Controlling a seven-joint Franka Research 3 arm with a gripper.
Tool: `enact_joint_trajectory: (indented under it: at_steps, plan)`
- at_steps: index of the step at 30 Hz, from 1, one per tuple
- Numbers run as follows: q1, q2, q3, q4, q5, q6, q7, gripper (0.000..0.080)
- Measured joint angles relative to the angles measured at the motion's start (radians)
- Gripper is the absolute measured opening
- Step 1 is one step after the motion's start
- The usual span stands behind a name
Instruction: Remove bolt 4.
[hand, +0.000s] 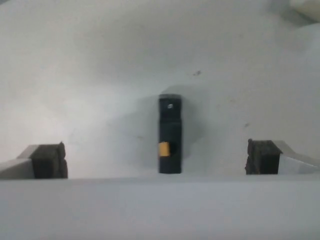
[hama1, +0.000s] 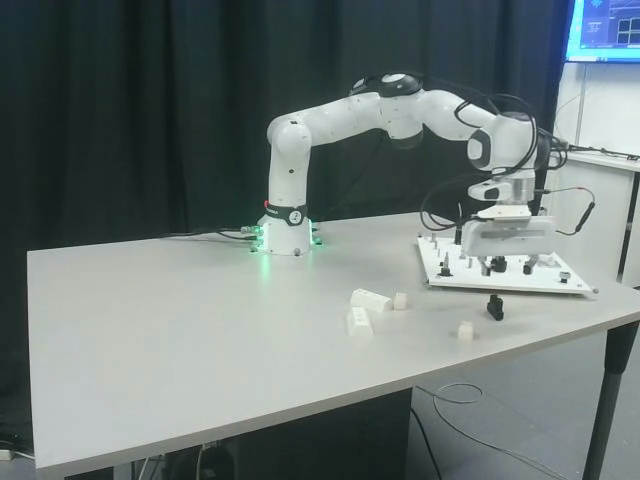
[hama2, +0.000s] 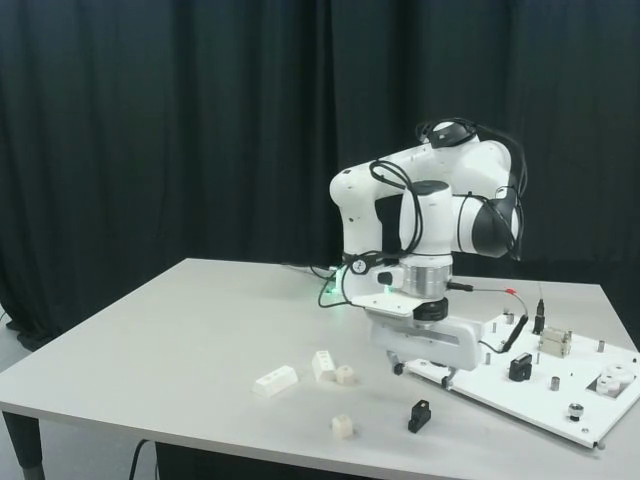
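A small black part (hand: 170, 135) lies on the grey table, just off the front edge of the white board (hama1: 440, 272). It also shows in the first room view (hama1: 493, 307) and the second room view (hama2: 419, 415). My gripper (hand: 156, 159) hangs directly above it, open, with nothing between the fingers. One black pad (hand: 50, 161) stands far to one side of the part and the other pad (hand: 261, 157) far to the other. The room views show the gripper (hama1: 490, 266) (hama2: 422, 375) a short way above the table. Several small bolts and fittings stand on the board (hama2: 570, 425).
Several white blocks (hama1: 369, 298) (hama2: 275, 380) lie on the table toward its middle, and one small block (hama1: 465, 331) (hama2: 342, 426) sits close to the black part. The arm's base (hama1: 284, 235) stands at the back, lit green.
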Motion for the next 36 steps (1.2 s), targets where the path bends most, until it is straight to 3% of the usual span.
enact_joint_trajectory:
  at_steps: [15, 36]
  plan:
    - [0.004, 0.000, 0.030, 0.119, 0.004, -0.002, 0.141, 0.0800]
    - [0.045, 0.003, 0.098, 0.264, -0.012, -0.001, 0.563, 0.0800]
